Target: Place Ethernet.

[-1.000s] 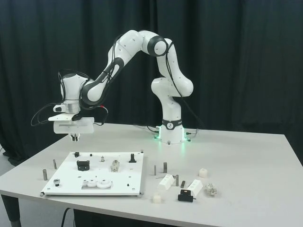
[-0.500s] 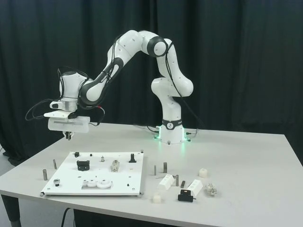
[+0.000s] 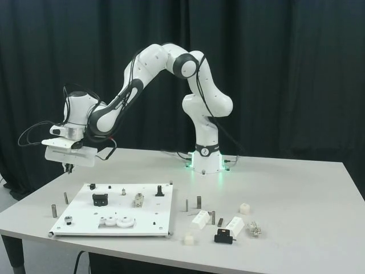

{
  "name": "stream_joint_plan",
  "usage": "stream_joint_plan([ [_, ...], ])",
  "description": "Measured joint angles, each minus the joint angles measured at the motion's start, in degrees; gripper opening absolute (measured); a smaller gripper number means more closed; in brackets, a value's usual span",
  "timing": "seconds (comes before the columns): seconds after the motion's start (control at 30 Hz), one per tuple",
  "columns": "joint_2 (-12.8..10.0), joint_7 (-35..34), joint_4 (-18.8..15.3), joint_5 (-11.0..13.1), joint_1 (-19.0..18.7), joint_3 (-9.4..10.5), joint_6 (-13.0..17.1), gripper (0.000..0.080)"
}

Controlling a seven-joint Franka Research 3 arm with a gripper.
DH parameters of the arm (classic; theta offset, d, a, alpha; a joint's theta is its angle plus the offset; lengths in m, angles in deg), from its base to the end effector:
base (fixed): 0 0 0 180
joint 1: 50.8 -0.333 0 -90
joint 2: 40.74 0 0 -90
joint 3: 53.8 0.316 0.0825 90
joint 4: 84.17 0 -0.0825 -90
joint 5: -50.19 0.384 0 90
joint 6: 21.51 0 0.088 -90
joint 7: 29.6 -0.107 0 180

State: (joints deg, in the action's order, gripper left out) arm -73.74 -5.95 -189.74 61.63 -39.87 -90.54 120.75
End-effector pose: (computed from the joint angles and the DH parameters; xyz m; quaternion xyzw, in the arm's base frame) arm 0.4708 -0.4626 0.2848 0.9653 -0.2247 0.0223 0.1315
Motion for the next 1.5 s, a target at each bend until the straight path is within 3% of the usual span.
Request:
stream_joint_plan([
  [0.33,-4.8,0.0,5.0,1.9,2.9,2.45,-0.1,0.0079],
  [0.7,-7.1,0.0,8.0,1.9,5.5,4.72,-0.8,0.0079],
  [0.73,-7.2,0.0,8.2,1.9,5.6,4.76,-0.9,0.0340],
  [1.03,-8.0,0.0,9.5,1.9,5.8,4.96,-2.0,0.0340],
  [1.07,-8.1,0.0,9.6,1.9,5.8,4.97,-2.1,0.0765],
  [1.5,-8.3,0.0,10.4,1.9,5.9,5.08,-2.6,0.0798],
])
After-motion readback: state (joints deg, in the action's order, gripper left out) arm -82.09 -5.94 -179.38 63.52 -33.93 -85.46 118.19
